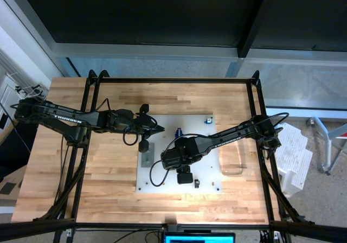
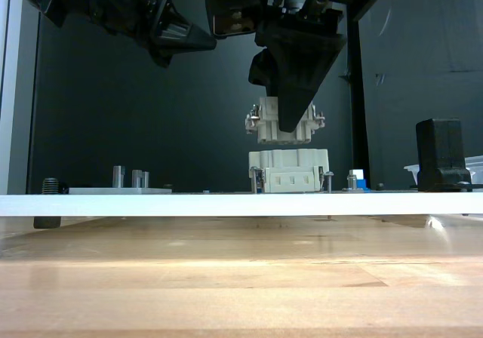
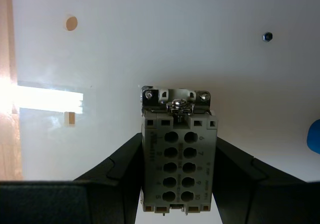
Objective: Pick the HAN10E connector and install on the hub
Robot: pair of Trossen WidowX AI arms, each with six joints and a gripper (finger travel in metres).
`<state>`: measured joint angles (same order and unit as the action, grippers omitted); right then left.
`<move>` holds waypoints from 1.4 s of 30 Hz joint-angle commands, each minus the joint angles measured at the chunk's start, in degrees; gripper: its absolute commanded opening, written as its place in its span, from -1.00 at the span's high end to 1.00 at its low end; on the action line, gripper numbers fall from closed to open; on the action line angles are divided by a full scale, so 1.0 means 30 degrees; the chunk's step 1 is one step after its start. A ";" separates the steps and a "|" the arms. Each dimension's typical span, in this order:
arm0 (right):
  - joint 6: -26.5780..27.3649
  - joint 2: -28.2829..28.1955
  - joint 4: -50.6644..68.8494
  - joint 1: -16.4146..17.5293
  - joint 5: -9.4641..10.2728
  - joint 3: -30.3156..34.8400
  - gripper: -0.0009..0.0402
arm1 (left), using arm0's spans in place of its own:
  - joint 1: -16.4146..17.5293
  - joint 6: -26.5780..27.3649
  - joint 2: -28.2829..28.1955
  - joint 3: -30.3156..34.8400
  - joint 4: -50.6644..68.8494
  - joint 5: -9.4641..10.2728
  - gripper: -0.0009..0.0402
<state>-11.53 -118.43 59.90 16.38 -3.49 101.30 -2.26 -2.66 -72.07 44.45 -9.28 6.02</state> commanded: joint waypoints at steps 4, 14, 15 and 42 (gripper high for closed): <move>-0.0007 0.0007 -0.0262 0.0095 -0.0007 -0.0342 0.44 | 0.0007 0.0000 -0.0007 0.0007 0.0000 -0.0007 0.89; -0.0007 -0.0095 -0.0495 0.0160 -0.0197 -0.0510 0.44 | 0.0007 0.0000 -0.0007 0.0007 -0.0007 -0.0007 0.88; -0.0007 -0.0095 -0.0525 0.0160 -0.0204 -0.0510 0.44 | 0.0007 0.0000 -0.0007 0.0007 0.0000 -0.0007 0.88; -0.0284 -0.0087 -0.0641 0.0335 -0.0321 -0.0546 0.44 | 0.0007 0.0000 -0.0007 0.0007 0.0000 -0.0007 0.89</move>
